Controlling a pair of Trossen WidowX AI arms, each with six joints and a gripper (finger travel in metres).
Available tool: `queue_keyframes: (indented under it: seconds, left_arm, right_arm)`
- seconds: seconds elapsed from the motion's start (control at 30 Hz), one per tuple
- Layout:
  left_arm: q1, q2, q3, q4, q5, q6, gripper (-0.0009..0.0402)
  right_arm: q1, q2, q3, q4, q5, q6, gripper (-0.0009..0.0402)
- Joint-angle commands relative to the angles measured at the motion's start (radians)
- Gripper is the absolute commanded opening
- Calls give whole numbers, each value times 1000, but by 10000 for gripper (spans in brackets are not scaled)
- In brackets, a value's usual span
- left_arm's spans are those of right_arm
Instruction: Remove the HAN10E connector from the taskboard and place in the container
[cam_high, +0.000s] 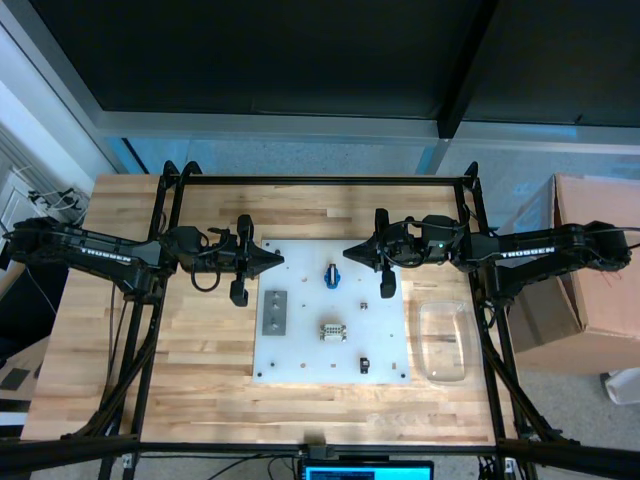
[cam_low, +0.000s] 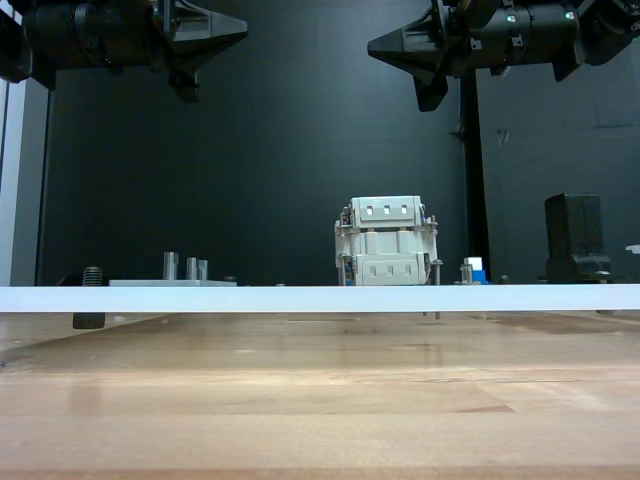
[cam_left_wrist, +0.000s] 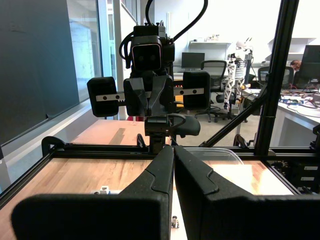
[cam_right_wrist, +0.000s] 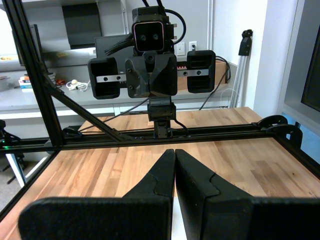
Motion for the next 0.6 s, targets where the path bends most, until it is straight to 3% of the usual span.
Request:
queue_keyframes:
  seconds: [0.03,0.43,0.6]
  left_arm:
    - [0,0,0,0,0,0,0]
    - [0,0,0,0,0,0,0]
    - [0,0,0,0,0,0,0]
  right_arm:
    - [1,0,0,101,8,-8,0]
    - [2,0,3,82,-1,-2,0]
    - [24,8,87,-156,0,19,0]
